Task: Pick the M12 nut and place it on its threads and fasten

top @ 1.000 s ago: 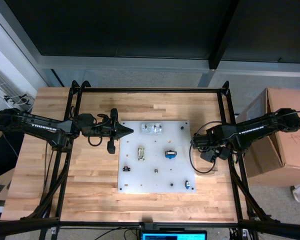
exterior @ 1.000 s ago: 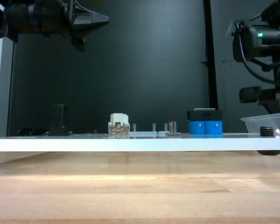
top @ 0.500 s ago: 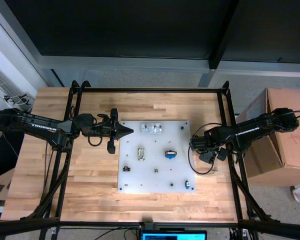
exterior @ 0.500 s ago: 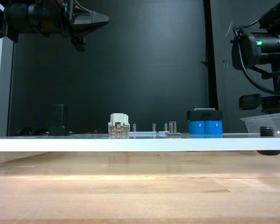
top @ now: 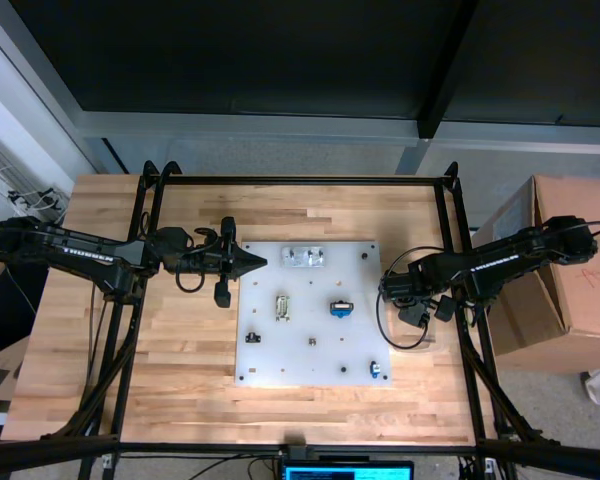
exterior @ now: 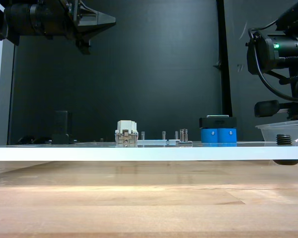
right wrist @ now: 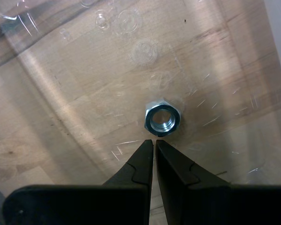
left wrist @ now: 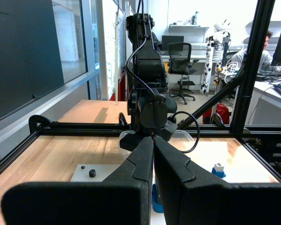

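Observation:
The small silver nut (right wrist: 162, 117) lies flat and free on the floor of the clear tray (right wrist: 84, 70), hole upward. My right gripper (right wrist: 154, 142) hangs just over it, shut, with nothing between its fingers; the tips end right beside the nut's rim. In the high view that gripper (top: 414, 313) sits off the white board's (top: 265, 345) right edge. The black ribbed stud (exterior: 284, 140) stands bare, ribs showing. My left gripper (left wrist: 153, 140) is shut and empty, held high over the board's left edge (top: 258, 262).
A blue block (exterior: 218, 135), a white connector (exterior: 126, 134) and a silver post (exterior: 184, 135) stand on the board. A cardboard box (top: 560, 265) sits beyond the right arm. Black frame bars (top: 300, 181) ring the table.
My right arm has shifted slightly toward the board and dropped a little. The left arm has not moved.

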### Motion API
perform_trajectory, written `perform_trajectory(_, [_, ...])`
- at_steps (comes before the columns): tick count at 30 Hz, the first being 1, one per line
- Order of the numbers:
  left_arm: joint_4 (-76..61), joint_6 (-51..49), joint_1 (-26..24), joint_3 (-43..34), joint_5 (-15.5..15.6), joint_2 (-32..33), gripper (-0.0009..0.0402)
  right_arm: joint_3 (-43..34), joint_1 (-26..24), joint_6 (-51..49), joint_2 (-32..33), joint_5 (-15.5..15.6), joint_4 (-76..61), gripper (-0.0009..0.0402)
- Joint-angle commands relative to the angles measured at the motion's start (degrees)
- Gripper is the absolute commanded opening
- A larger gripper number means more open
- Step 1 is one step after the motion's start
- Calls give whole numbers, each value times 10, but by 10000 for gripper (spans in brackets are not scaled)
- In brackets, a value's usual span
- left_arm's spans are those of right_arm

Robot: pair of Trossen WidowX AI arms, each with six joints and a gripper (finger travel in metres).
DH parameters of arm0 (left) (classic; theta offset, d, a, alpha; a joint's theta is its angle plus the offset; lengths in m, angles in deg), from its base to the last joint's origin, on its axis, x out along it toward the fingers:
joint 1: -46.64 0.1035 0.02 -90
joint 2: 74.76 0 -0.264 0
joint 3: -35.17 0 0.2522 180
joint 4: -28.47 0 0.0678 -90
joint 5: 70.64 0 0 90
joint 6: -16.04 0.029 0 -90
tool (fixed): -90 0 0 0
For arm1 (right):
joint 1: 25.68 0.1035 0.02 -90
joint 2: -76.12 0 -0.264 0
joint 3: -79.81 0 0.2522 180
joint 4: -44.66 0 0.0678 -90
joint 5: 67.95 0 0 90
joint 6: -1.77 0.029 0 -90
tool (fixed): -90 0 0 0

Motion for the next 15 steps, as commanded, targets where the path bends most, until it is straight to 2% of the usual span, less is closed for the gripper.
perform_trajectory(1, [0,0,0,0,0,0,0,0,1,1,0,0,-1,-2])
perform_trajectory(10, [0,0,0,0,0,0,0,-21,2,4,-14,-2,-38,0])
perform_trajectory(15, [0,0,0,0,0,0,0,-79,2,84,-25,-2,-109,2])
